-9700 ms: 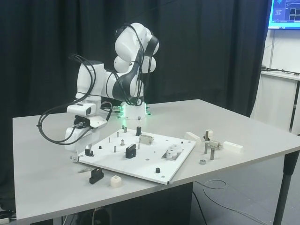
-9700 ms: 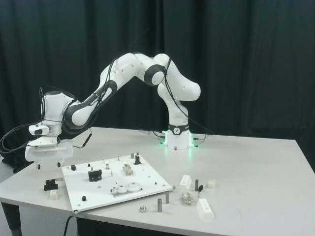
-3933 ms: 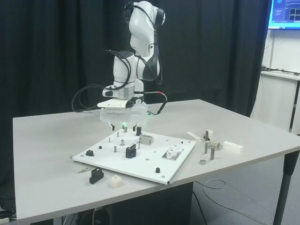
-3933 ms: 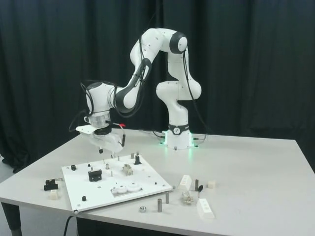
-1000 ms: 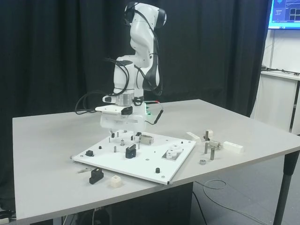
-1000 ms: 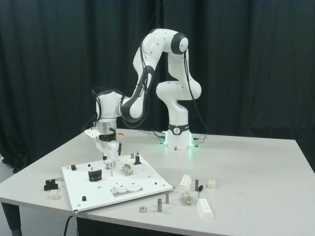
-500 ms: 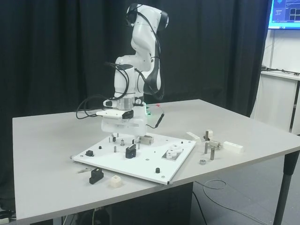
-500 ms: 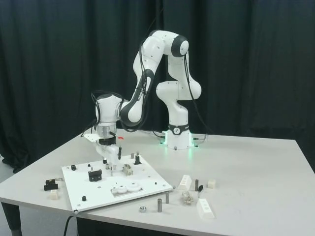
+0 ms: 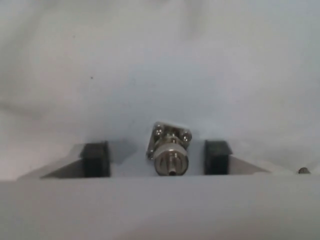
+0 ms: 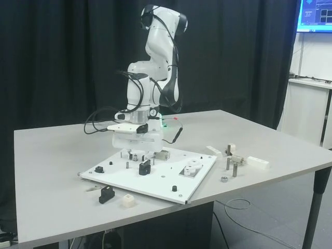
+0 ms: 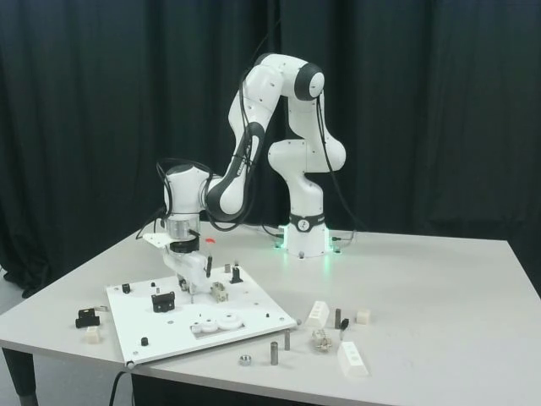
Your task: Remove BNC.
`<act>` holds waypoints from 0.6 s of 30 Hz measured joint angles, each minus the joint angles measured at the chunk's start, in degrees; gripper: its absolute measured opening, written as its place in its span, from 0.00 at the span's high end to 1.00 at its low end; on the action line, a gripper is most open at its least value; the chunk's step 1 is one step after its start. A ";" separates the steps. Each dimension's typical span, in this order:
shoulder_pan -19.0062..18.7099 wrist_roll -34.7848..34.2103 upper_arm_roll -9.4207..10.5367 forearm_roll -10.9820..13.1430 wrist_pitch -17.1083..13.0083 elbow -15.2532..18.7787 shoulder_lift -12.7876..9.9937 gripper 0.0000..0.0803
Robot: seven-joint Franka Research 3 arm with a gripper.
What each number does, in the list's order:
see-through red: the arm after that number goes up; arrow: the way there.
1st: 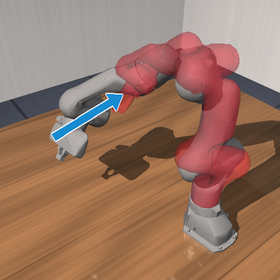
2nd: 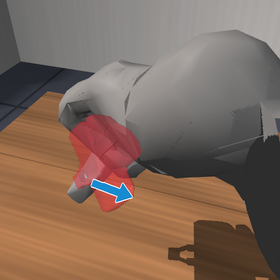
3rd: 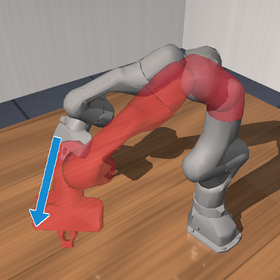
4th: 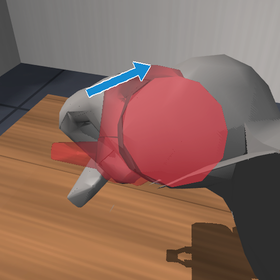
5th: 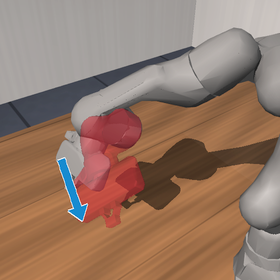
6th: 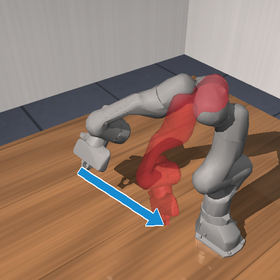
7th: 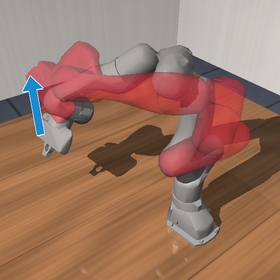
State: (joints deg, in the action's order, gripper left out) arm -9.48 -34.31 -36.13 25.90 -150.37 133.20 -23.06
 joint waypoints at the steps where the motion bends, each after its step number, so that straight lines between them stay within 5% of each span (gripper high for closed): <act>1: 0.00 0.02 0.00 0.00 0.06 0.01 0.01 0.33; 6: 0.01 0.12 -0.26 -0.04 0.26 0.08 0.09 0.33; 7: 0.02 0.19 -0.44 -0.04 0.28 0.12 0.10 0.73; 11: 0.02 1.15 -0.79 -0.04 0.69 0.13 0.35 0.73; 12: 0.02 1.36 -0.79 -0.04 0.70 0.13 0.35 0.83; 18: 0.02 1.46 -0.81 -0.04 0.69 0.12 0.30 0.83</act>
State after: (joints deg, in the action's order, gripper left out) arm -9.46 -32.86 -36.94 25.86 -149.68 133.33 -22.76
